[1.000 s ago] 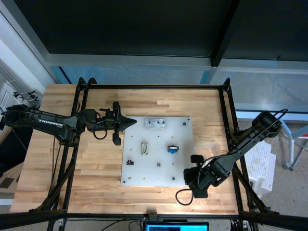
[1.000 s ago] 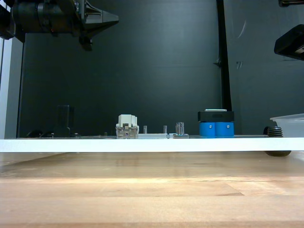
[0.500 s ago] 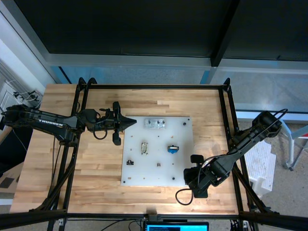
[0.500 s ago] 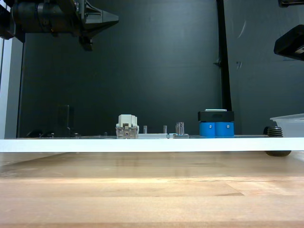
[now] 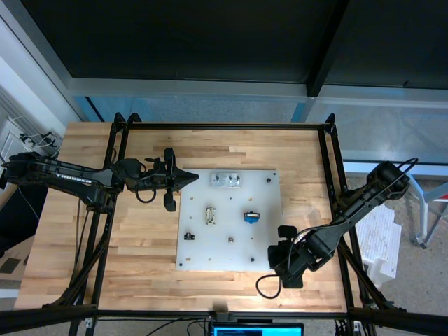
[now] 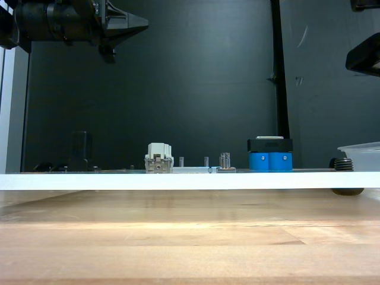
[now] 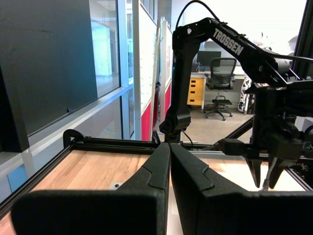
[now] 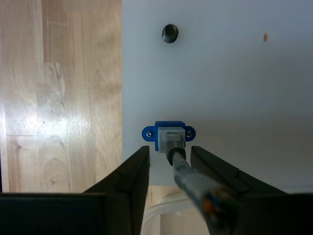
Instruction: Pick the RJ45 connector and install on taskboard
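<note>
On the wooden tabletop (image 5: 140, 266), the board (image 5: 231, 255) has a blue socket (image 8: 147, 133) holding the pale plug (image 8: 170, 139). The right pincer (image 8: 168, 149) straddles its cable (image 8: 195, 188), spread wide, gripping nothing. The left pincer (image 7: 169, 146) hangs pinched closed, empty, beside the board's left edge.

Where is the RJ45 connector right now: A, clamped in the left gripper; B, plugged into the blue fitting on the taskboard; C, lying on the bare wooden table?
B: the RJ45 connector sits in the blue fitting on the taskboard, between the open fingers of the right gripper; the left gripper hangs shut above the taskboard's left edge.
</note>
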You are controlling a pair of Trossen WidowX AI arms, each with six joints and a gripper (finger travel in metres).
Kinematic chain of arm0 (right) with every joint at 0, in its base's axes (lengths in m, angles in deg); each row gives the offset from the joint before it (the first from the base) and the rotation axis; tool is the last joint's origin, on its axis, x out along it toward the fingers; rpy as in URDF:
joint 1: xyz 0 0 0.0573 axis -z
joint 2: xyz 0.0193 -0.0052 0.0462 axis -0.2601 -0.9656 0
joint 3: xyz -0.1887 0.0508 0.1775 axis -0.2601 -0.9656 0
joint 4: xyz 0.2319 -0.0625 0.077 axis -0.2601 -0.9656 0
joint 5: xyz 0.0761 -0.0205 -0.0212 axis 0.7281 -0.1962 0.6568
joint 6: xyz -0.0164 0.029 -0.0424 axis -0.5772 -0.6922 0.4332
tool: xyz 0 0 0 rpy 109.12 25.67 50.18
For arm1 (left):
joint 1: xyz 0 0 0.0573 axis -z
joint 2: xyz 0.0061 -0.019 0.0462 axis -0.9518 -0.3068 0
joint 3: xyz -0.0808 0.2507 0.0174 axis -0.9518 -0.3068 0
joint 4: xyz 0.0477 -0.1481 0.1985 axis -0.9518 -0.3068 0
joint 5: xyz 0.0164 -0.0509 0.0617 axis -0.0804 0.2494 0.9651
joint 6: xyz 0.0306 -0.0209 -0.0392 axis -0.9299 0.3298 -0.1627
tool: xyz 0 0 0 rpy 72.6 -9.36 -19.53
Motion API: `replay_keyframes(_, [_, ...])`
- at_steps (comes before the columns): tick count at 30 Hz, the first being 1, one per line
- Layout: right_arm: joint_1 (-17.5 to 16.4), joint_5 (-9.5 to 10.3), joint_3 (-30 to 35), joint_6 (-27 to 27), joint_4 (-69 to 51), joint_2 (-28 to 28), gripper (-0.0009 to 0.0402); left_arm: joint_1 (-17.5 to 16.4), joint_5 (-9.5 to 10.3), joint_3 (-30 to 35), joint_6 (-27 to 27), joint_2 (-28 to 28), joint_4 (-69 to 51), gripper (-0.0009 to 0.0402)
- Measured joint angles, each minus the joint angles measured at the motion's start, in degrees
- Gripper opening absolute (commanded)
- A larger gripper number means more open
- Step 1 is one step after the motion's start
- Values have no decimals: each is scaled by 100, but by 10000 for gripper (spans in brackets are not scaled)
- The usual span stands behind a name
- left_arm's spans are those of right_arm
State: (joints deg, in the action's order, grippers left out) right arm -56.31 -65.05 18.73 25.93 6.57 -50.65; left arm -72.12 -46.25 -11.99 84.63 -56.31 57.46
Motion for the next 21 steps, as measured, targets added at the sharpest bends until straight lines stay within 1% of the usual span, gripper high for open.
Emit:
replay_keyframes(6, [0,-61,223,-2,-306,146,171,0,0,-2,0,0,2,0])
replay_keyframes(10, [0,-81,299,-4,-396,354,185,0,0,-2,0,0,2,0])
replay_keyframes(15, [0,-81,302,-13,-407,586,190,0,0,0,0,0,0,0])
replay_keyframes(21, [0,-81,302,-17,-468,671,189,0,0,0,0,0,0,0])
